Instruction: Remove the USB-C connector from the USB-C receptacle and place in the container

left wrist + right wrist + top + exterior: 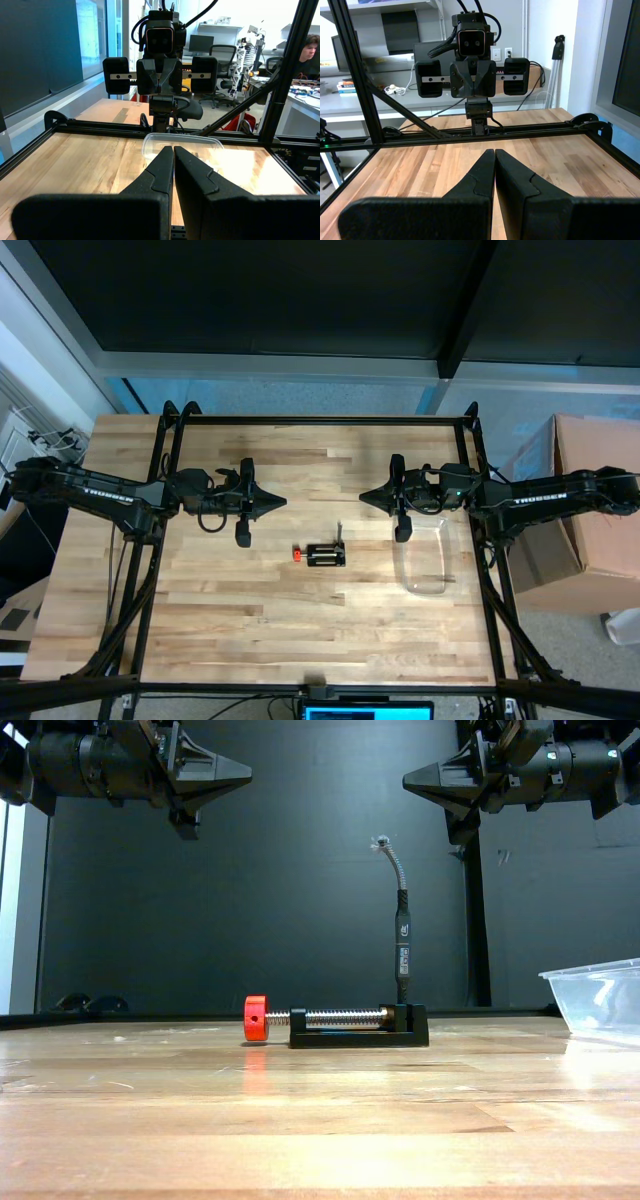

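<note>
The USB-C connector (403,952) stands upright in its receptacle on a small black clamp block (358,1025) with a red knob (256,1018); its short braided cable (395,867) curls up from it. From above, the block (325,555) lies mid-table. My left gripper (282,502) hovers high, left of the block, shut with nothing held. My right gripper (364,496) hovers high to the block's right, also shut and holding nothing. In each wrist view the fingertips (173,150) (494,152) meet, facing the other arm.
A clear plastic container (424,555) sits on the table right of the block, under the right arm, also in the low view (600,1000) and the left wrist view (182,145). A black frame rail (320,421) borders the table.
</note>
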Tool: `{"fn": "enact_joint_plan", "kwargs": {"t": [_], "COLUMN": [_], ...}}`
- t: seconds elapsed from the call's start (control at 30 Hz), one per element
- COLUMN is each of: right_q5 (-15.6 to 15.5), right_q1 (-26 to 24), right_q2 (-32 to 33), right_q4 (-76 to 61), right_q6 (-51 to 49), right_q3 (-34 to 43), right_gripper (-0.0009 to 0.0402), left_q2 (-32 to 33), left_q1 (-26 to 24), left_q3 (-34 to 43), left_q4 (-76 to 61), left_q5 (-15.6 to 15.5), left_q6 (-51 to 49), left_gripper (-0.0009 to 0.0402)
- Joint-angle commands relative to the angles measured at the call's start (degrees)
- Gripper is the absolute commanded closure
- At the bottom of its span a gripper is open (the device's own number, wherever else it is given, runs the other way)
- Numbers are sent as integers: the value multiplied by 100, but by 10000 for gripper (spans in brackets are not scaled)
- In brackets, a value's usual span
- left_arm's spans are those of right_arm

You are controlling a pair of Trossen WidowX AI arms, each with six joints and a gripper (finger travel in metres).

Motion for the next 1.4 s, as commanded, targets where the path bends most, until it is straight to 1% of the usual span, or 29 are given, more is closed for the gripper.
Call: {"fn": "enact_joint_plan", "kwargs": {"t": [0.03,0.6,0.73,0.87,1.07,1.1,1.23,1.33,1.4], "right_q5": [0,0,-4,2,13,50,356,472,472], "right_q1": [2,2,20,190,693,776,1128,1353,1453], "right_q2": [0,0,0,35,352,448,898,1296,1537], "right_q4": [-7,-7,-164,-1628,-3950,-4330,-5722,-6551,-7012], "right_q6": [-7,-11,162,103,138,149,203,284,385], "right_q3": [2,2,61,595,1746,1969,2833,3423,3783], "right_gripper": [393,393,393,393,393,393,393,393,393], "left_q2": [0,0,0,0,0,0,0,0,0], "left_q1": [2,2,0,0,0,2,2,2,0], "left_q3": [2,2,2,2,2,2,2,2,2], "left_q4": [0,0,0,0,0,0,0,0,0], "left_q5": [0,0,0,0,0,0,0,0,0], "left_q6": [0,0,0,0,0,0,0,0,0], "left_gripper": [393,393,393,393,393,393,393,393,393]}}
